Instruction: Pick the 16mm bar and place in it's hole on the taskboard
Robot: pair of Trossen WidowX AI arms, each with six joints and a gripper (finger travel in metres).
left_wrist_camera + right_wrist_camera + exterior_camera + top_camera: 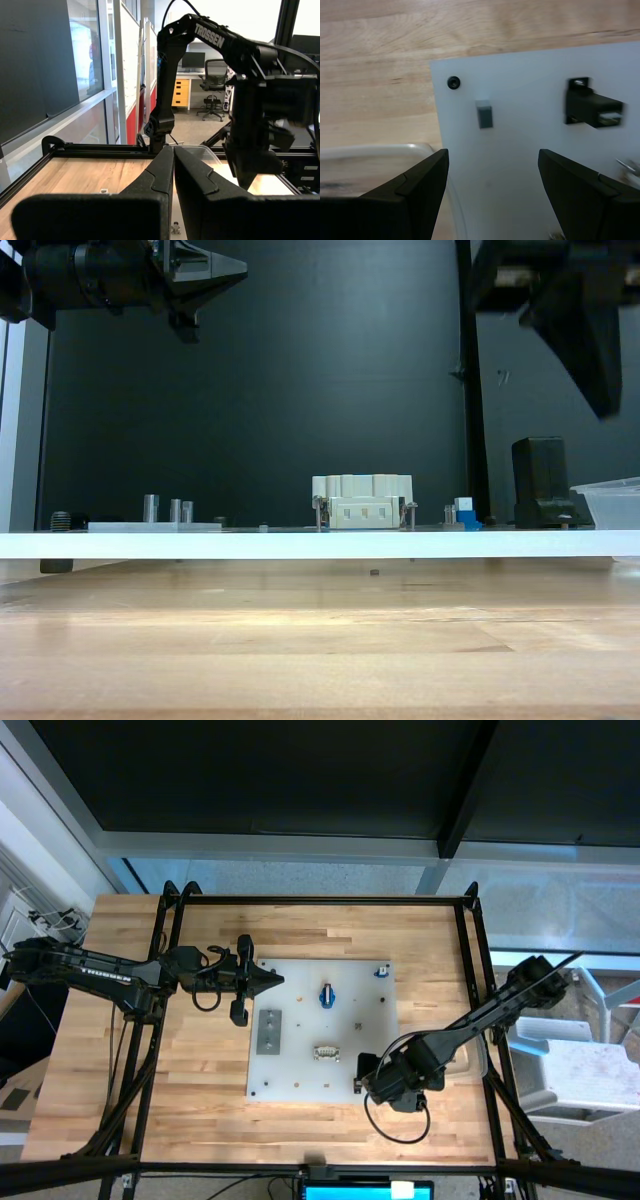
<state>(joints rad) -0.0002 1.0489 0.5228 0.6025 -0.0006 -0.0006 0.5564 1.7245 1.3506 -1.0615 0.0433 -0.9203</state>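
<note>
Fingers of the left gripper (274,980) are pressed together with nothing between them, and it hangs high over the upper-left edge of the white taskboard (300,1077), left of centre in the high view; judged from that, it is waiting rather than working. The right gripper (362,1076) sits over the board's lower-right corner, just beside the clear bin (470,1065). Its fingers are wide apart and empty, which reads as a hand ready to fetch or one with nothing left to carry. Neither holds a bar. The 16mm bar (150,508) is, by my judgement, the thickest of three metal pegs standing upright on the grey plate (270,1032) at the board's left side; whether it is fully seated I cannot tell. Only the low view shows those pegs in profile, at its lower left, and how high above the board both grippers hang; the high view flattens the pegs to spots. The right wrist view alone shows the gap between its fingers to be bare, with the board, a small grey square (483,114) and a black connector (592,107) seen through it. The left wrist view shows its joined tips and the right arm (200,45) beyond
</note>
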